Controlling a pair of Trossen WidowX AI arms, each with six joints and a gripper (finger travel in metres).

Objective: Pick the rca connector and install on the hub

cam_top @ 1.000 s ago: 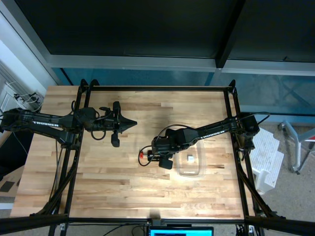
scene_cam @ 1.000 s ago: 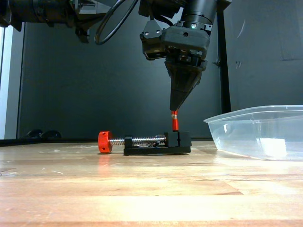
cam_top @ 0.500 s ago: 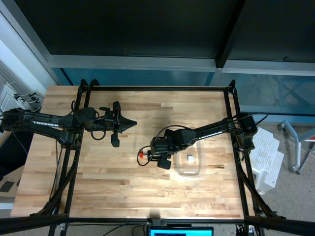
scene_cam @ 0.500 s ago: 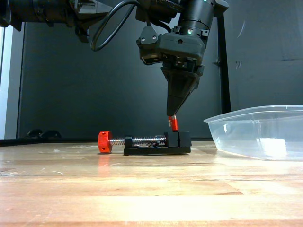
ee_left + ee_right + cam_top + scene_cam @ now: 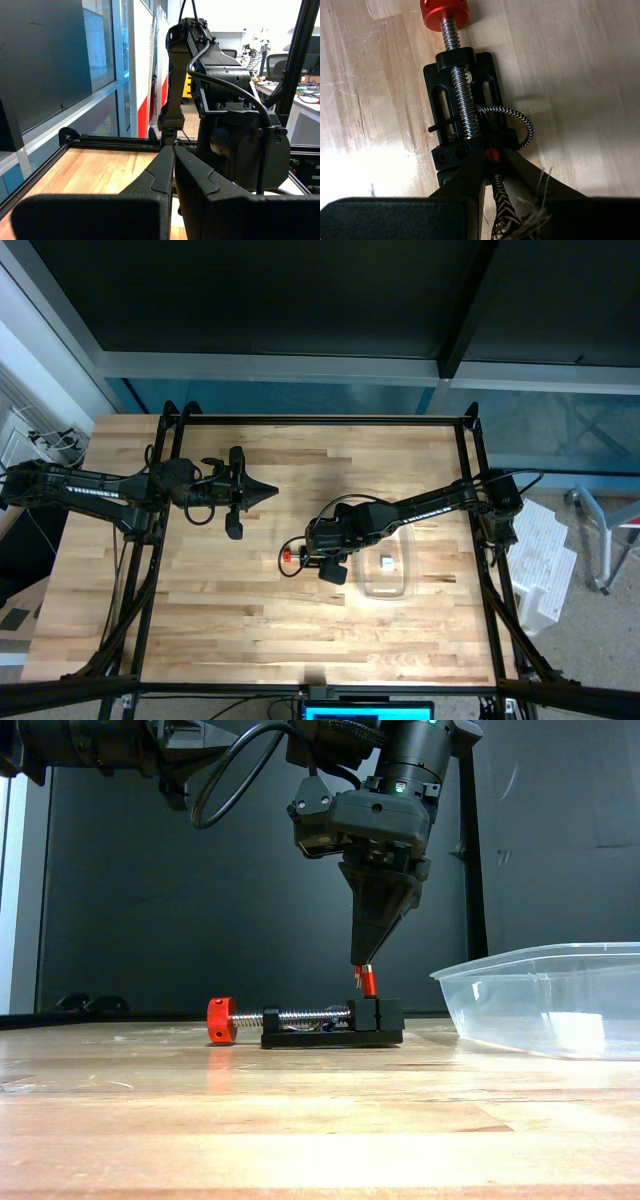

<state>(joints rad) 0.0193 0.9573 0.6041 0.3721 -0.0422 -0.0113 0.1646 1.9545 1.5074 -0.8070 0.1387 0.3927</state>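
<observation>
Right gripper (image 5: 364, 957) clamps the upright connector (image 5: 367, 981) just above the hub (image 5: 330, 1028); left gripper (image 5: 270, 490), closed, is parked well apart.

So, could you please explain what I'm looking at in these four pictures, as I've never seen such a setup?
The left arm and right arm are robots at the sides of a wooden table. One picture looks down from above, one looks level along the tabletop, and two come from cameras on the arms' wrists. The left gripper is shut on nothing, parked over the table's far left. The right gripper pinches the rca connector, a small red piece on a braided cable, just above the hub, a black block with a red knob. Beside it sits a clear plastic tray holding a small white piece.
</observation>
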